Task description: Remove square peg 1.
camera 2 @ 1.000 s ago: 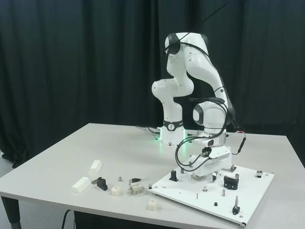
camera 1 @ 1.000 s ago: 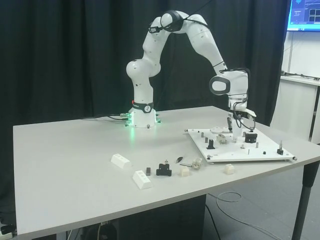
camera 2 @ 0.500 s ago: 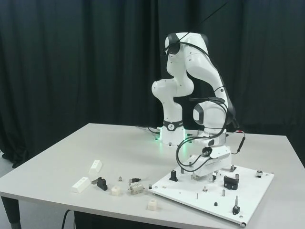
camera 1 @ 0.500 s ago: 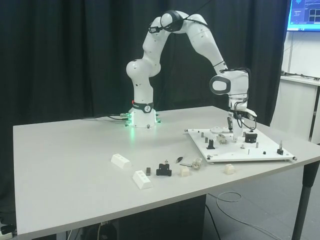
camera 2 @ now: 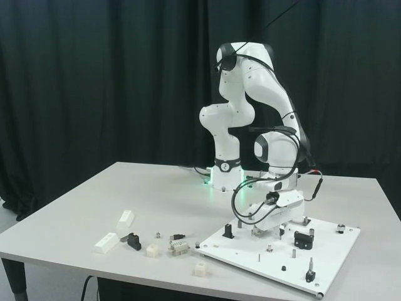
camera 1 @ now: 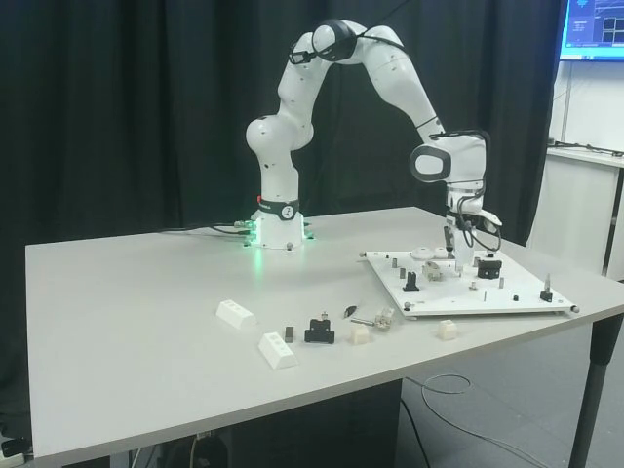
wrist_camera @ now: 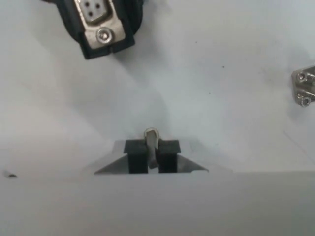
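- The white board (camera 1: 507, 297) is taken as the landmark here, lying on the grey tabletop (camera 1: 136, 322) out in front of the arm's base.
- The gripper (wrist_camera: 152, 156) is parked low over the middle of that board; in the wrist view the jaws are seen pressed in on a slim grey peg (wrist_camera: 151, 142), which looks pinched between the two black pads.
- That peg is presumably square peg 1, though its cross-section can't really be made out. It's held upright just above the board's middle; whether its foot is fully out of the hole can't be told, since the bottom end is hidden by the pads.
- So the step in hand is judged to be the extraction lift: grasp done, pull in progress or only just finished.
- A black connector block (wrist_camera: 101, 23) with a grey metal face is seen on the board close to the peg, and a small metal fitting (wrist_camera: 305, 88) sits farther off on the board.
- Off the board's near edge, loose bits are scattered on the tabletop: two white blocks (camera 1: 255, 331) and some small parts (camera 1: 322, 331).
- Next move, best guess: a straight vertical pull should be kept, no tilt, so the peg doesn't bind, then it gets carried off the board and set down on the tabletop.
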You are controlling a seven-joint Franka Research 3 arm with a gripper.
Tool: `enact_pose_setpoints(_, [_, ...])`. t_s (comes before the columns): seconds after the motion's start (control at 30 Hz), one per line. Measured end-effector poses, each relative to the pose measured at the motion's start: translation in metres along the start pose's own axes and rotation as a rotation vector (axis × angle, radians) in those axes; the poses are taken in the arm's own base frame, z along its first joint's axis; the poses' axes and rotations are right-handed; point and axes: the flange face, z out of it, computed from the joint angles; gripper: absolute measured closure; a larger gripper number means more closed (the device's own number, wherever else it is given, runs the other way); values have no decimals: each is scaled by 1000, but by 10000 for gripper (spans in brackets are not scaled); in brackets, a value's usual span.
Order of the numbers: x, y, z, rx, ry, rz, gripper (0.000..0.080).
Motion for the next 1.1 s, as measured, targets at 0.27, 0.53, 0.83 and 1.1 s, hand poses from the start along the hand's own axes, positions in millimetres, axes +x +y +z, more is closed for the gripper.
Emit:
enact_pose_setpoints(0.27, [2, -1, -2, -3, -8, -4, 761])
enact_pose_setpoints(0.53, [2, -1, -3, -5, -13, -27, 761])
enact_pose_setpoints(0.83, [3, -1, -4, -7, -16, -34, 761])
enact_pose_setpoints(1.1, [4, -1, -12, -6, -18, -27, 762])
